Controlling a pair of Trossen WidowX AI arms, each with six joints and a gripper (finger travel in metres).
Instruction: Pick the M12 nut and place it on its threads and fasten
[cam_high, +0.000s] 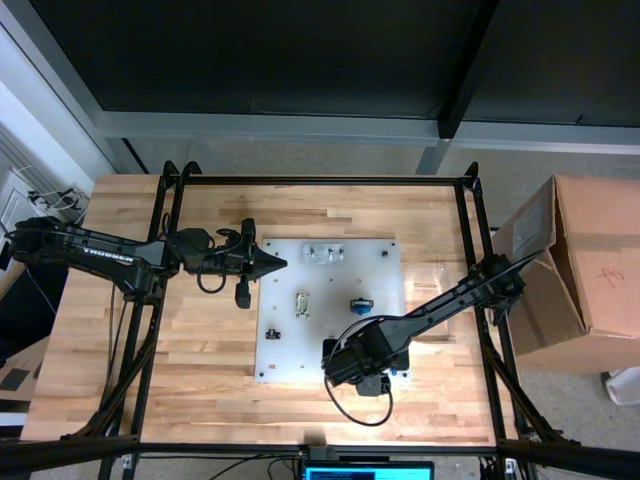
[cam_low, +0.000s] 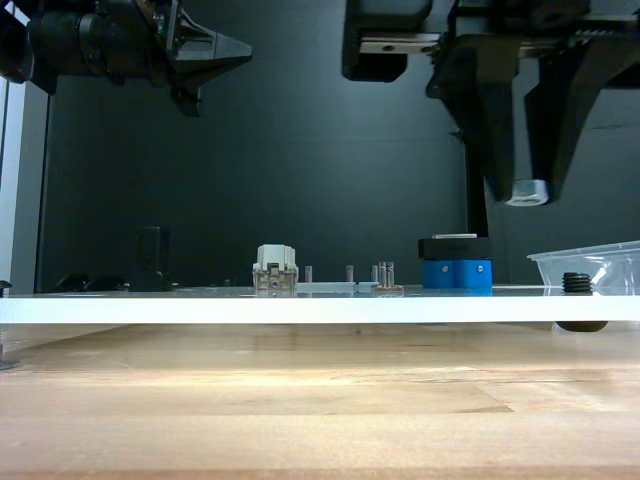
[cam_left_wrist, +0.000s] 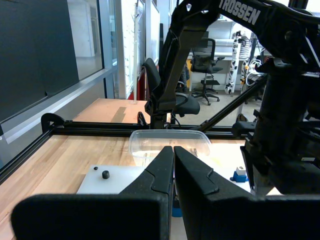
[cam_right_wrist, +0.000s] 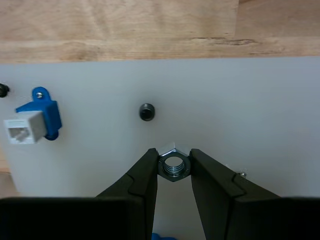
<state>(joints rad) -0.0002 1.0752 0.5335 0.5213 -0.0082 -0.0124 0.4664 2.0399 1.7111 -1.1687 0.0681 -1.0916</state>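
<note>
— Board colours?
— Board (cam_high: 300, 350) white; stud (cam_low: 576, 283) black, ribbed; nut (cam_right_wrist: 173, 166) silver; block (cam_low: 456, 274) blue.
— Grippers, table?
— Black: left gripper (cam_high: 280, 263), right gripper (cam_low: 524, 190). The table (cam_high: 200, 350) pale wood, plank-striped.

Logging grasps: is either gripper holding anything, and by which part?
The right gripper pinches the M12 nut by opposite sides, above the board, clear of its stud. The left gripper, shut at the board's left edge, holds nothing.

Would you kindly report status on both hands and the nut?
Left hand shut, high at far left edge of white board. Right hand shut on small silver hex nut, high over board's near right. Short black ribbed stud bare, nut clear of it.
</note>
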